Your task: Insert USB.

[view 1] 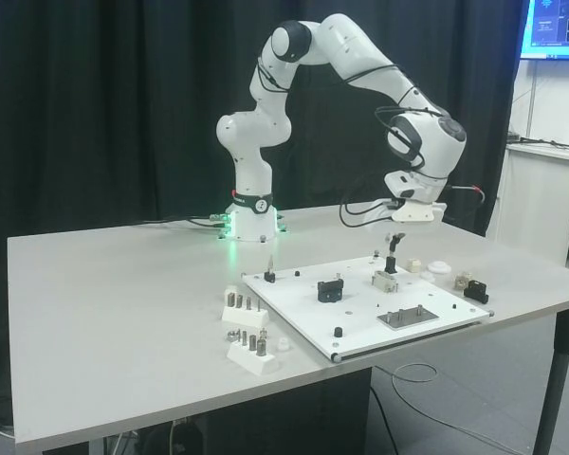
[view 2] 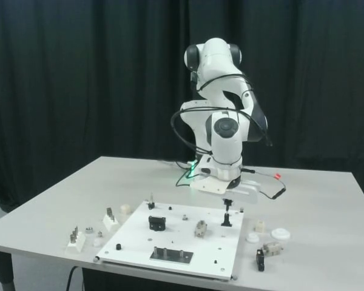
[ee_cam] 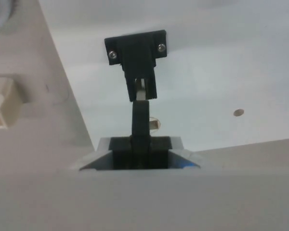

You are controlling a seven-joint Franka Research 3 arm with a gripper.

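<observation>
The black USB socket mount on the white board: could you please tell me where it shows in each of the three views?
Wrist view: the black USB socket mount sits straight past the jaws, screwed to the white board.
First room view: it stands at the board's far edge, directly under the gripper.
Second room view: near the board's far right corner, under the gripper.
Shared landmark: the white board.

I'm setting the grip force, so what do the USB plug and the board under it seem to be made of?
The USB plug looks like matte black moulded plastic, with a duller tip suggesting metal. The board seems a smooth white rigid sheet, plastic or painted; its flat, even surface leaves that open.
</observation>
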